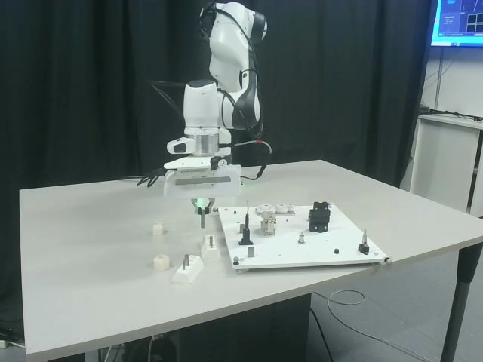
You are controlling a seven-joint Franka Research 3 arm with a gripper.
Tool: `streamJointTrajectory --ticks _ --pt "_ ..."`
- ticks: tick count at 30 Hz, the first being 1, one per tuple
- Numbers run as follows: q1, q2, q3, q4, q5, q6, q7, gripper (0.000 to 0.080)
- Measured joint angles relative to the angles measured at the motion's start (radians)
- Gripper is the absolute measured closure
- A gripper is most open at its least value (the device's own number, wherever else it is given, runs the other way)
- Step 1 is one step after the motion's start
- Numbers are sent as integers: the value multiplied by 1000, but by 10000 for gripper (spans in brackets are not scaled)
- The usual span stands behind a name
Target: Insert round peg 3.
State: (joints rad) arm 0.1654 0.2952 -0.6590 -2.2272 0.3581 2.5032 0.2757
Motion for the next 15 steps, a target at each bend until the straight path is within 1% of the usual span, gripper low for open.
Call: streamJointTrajectory --ticks 9,15 --pt "1 0 0 1 -2 0 0 702" --pt "1 0 0 1 -14 0 0 702"
